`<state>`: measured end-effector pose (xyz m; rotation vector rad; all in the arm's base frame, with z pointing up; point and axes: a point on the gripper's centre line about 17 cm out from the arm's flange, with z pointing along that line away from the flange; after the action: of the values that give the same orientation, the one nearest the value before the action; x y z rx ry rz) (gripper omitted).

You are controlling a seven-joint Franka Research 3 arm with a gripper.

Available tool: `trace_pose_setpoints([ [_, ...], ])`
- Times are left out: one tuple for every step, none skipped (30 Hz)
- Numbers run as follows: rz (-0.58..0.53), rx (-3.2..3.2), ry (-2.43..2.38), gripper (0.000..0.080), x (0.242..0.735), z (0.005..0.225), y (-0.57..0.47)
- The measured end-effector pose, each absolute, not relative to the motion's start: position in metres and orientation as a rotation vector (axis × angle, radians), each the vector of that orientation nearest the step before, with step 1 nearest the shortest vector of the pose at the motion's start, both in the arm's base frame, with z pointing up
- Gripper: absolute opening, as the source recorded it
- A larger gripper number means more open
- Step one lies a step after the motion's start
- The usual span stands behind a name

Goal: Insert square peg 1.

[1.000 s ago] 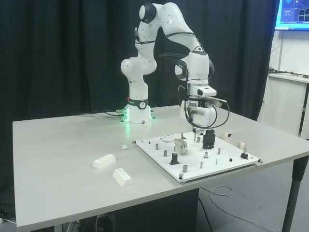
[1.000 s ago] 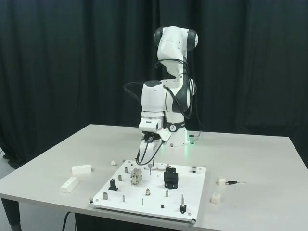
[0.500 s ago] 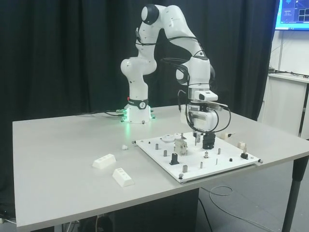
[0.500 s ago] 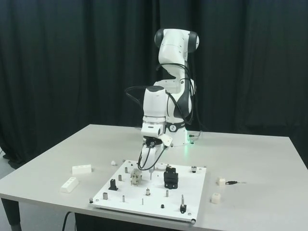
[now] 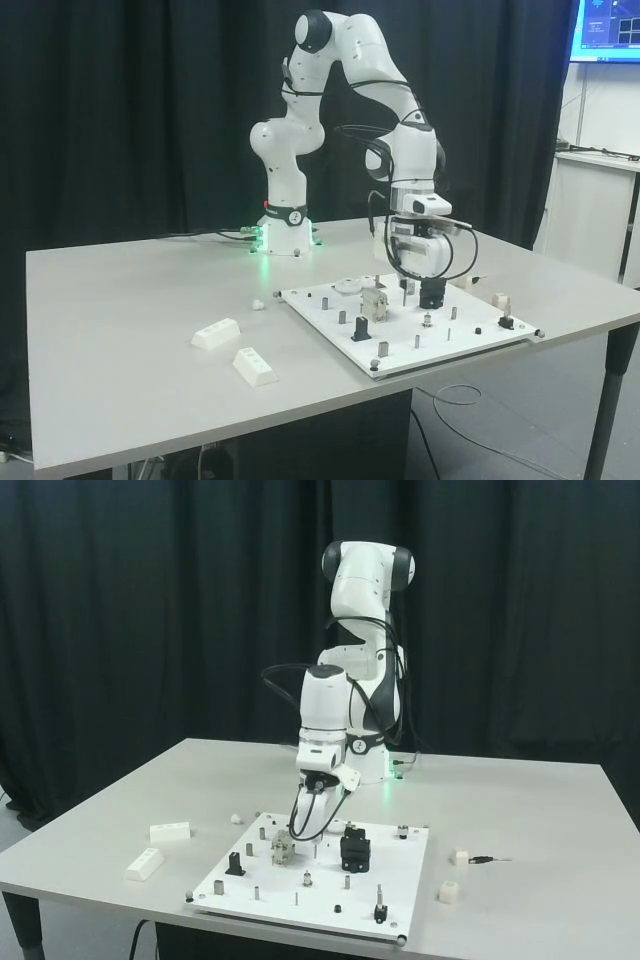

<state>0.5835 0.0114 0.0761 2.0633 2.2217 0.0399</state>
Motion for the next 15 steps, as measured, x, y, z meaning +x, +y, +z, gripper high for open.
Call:
trace_pose_setpoints([
  [0.039,2.064,2.222,0.0030,0.5832,0.0758,0.0114],
  [0.038,2.064,2.222,0.0030,0.5829,0.0755,0.0113],
  [0.038,2.064,2.222,0.0030,0.5827,0.0754,0.0113],
  [0.037,2.065,2.223,0.0030,0.5824,0.0752,0.0113],
  [0.037,2.065,2.223,0.0030,0.5822,0.0751,0.0113],
  [0.036,2.065,2.224,0.0030,0.5820,0.0749,0.0114],
  [0.035,2.065,2.224,0.0030,0.5818,0.0749,0.0115],
  [0.035,2.065,2.225,0.0030,0.5817,0.0748,0.0117],
  [0.035,2.065,2.226,0.0030,0.5815,0.0747,0.0119],
  [0.034,2.065,2.226,0.0030,0.5813,0.0746,0.0122],
  [0.034,2.065,2.227,0.0030,0.5811,0.0745,0.0126],
  [0.033,2.065,2.228,0.0030,0.5810,0.0744,0.0130],
  [0.033,2.065,2.230,0.0030,0.5807,0.0742,0.0135],
  [0.032,2.064,2.231,0.0030,0.5805,0.0741,0.0139],
  [0.032,2.064,2.232,0.0030,0.5802,0.0739,0.0144],
])
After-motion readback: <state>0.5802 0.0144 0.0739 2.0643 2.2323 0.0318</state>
